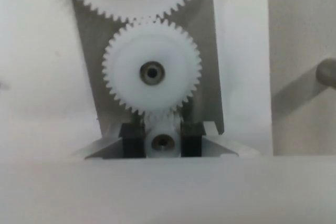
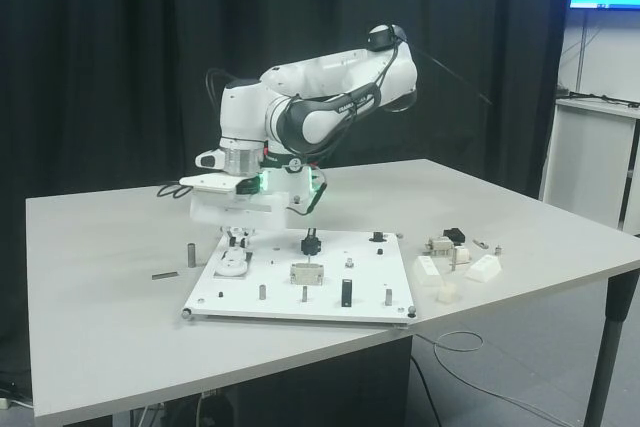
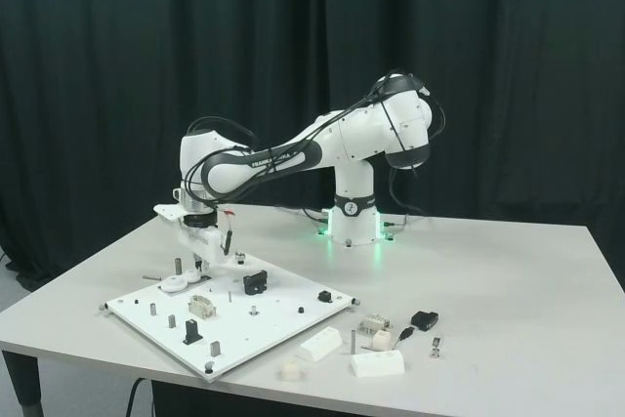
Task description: Remove small gear.
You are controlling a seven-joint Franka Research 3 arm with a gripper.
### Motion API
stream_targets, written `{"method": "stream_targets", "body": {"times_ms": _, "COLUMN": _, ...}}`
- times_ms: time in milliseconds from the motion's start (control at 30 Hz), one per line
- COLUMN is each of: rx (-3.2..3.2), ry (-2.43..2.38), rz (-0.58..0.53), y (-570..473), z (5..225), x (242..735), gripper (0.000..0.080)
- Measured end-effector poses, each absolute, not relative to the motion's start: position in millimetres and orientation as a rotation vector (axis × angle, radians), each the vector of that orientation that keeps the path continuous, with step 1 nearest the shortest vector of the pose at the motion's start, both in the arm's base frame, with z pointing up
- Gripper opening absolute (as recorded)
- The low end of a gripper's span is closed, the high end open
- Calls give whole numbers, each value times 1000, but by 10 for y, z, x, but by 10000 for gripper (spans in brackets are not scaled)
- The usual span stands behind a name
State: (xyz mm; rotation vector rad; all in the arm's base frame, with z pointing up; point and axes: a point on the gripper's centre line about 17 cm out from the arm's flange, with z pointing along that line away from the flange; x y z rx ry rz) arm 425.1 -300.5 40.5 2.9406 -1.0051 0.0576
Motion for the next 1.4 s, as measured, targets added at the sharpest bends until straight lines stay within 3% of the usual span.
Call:
{"method": "stream_targets", "body": {"times_ms": 300, "rx": 2922, "ry": -1057, "rz": 59, "y": -3001, "z": 409, "x": 4254, "gripper": 140}}
{"method": "stream_targets", "body": {"times_ms": 733, "rx": 3022, "ry": -700, "rz": 50, "y": -3001, "z": 413, "x": 4252, "gripper": 140}}
{"method": "stream_targets", "body": {"times_ms": 1400, "rx": 2894, "ry": -1129, "rz": 61, "y": -3002, "z": 422, "x": 4254, "gripper": 140}}
